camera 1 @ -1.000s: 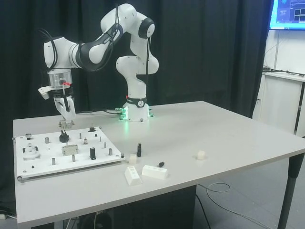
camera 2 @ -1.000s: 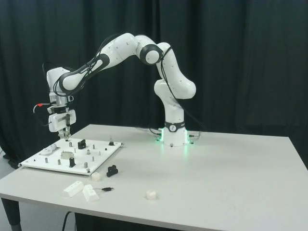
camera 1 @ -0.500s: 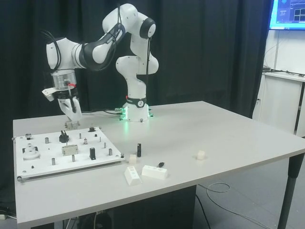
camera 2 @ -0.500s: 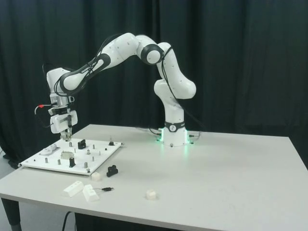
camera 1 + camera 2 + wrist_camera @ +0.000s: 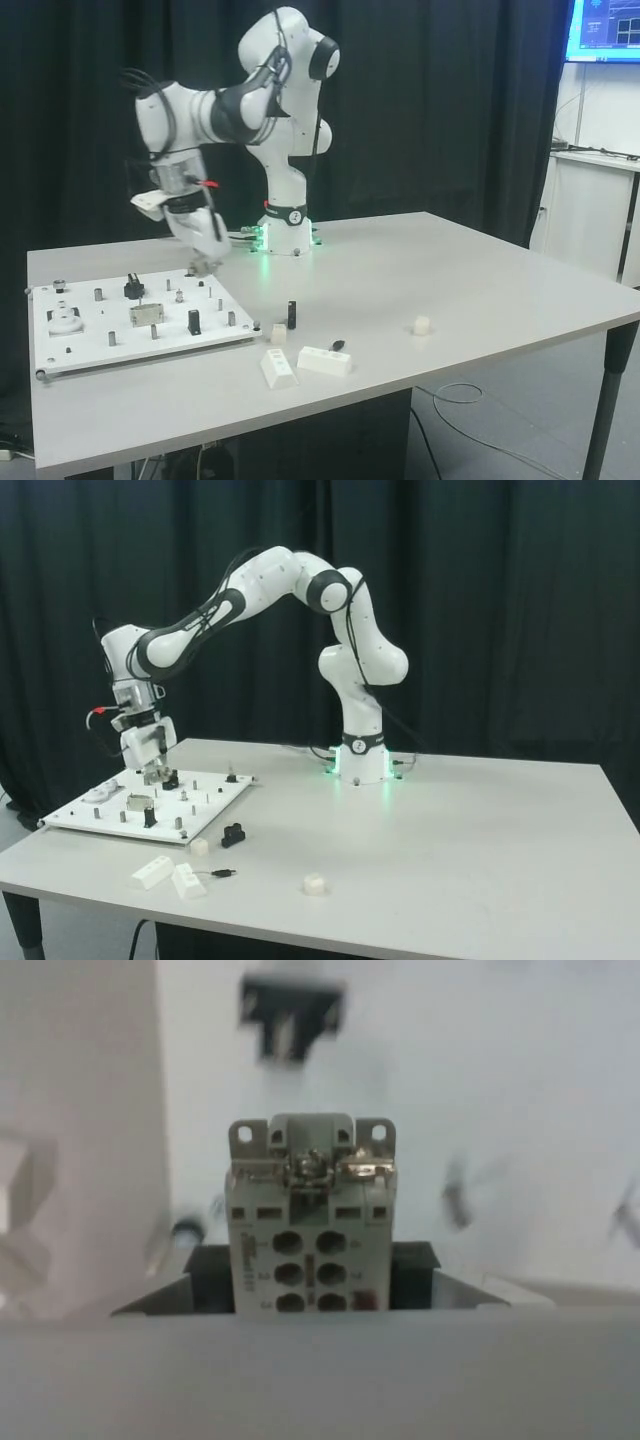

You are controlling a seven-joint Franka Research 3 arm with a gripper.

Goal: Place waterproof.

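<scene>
In the wrist view my gripper (image 5: 310, 1278) is shut on the waterproof connector (image 5: 308, 1205), a grey-white block with several round holes and a metal screw clamp on its end. Black pads (image 5: 212, 1260) press on both of its sides. In the first room view the gripper (image 5: 204, 264) hangs tilted just above the back right part of the white board (image 5: 90, 352). The second room view shows the gripper (image 5: 155, 771) low over the board (image 5: 70, 820), close to a black part (image 5: 170, 778). A grey socket (image 5: 146, 314) sits mid-board.
Pegs and black parts stand on the board, one upright black piece (image 5: 194, 321) near its front. Off the board lie two white blocks (image 5: 279, 367) (image 5: 324, 360), a small black upright part (image 5: 292, 313), a small white cube (image 5: 422, 324) and the robot base (image 5: 283, 225).
The arm has swung from the board's back left corner to the right, toward the robot base. The gripper now tilts and sits lower over the board's back right part, still holding the connector.
</scene>
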